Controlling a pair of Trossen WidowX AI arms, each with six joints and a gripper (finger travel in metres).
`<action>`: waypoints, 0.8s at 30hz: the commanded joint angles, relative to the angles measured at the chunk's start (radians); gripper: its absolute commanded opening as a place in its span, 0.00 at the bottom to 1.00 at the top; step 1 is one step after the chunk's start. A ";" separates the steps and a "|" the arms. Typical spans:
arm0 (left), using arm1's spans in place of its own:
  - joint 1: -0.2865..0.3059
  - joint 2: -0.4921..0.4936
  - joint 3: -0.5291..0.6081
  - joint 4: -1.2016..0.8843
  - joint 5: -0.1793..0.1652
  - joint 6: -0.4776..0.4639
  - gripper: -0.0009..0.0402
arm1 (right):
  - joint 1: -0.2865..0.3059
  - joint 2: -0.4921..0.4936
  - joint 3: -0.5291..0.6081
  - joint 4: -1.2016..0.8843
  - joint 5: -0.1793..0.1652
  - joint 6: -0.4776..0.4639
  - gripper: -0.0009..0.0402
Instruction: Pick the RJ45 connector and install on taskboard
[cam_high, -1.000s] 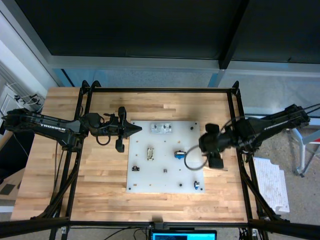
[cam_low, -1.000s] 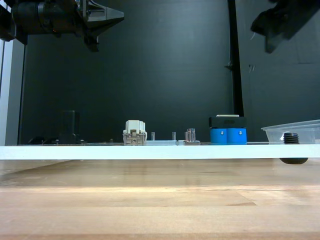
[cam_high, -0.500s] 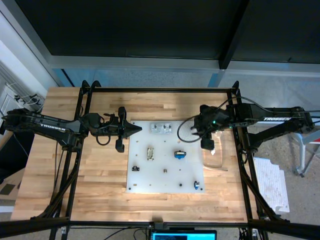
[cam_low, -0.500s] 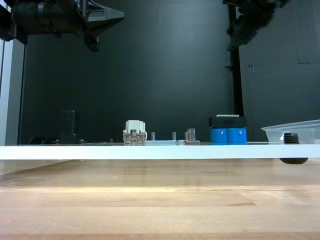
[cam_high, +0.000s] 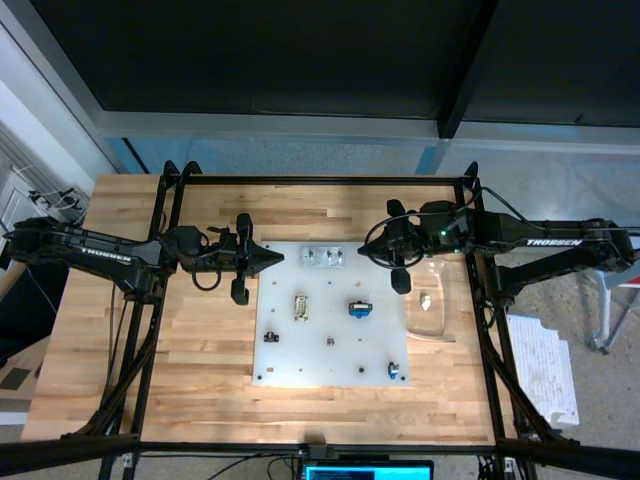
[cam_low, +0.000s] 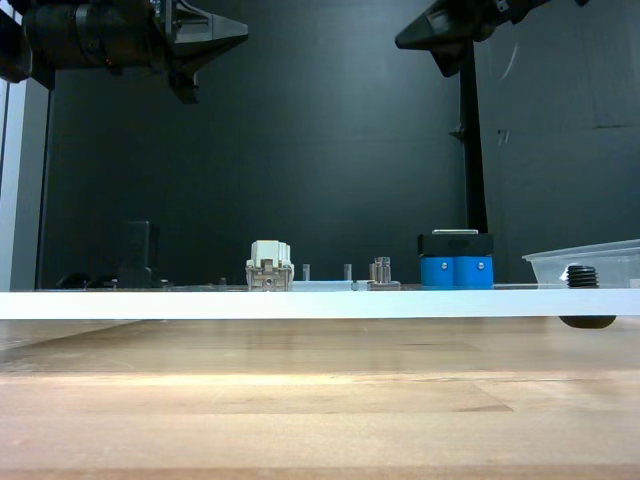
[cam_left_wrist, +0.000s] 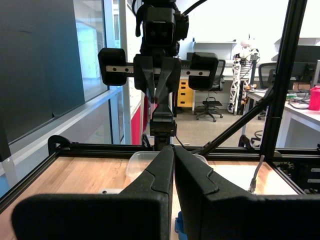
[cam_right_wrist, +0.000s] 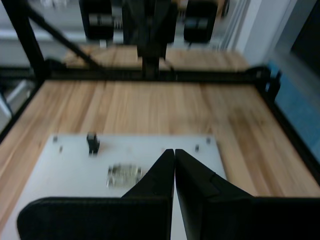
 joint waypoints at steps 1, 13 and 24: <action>0.000 0.000 0.000 0.000 0.000 0.000 0.02 | -0.016 -0.010 -0.059 0.140 -0.058 0.013 0.02; 0.000 0.000 0.000 0.000 0.000 0.000 0.02 | -0.035 -0.010 -0.220 0.513 -0.071 0.076 0.02; 0.000 0.000 0.000 0.000 0.000 0.000 0.02 | -0.032 -0.011 -0.313 0.662 -0.061 0.109 0.02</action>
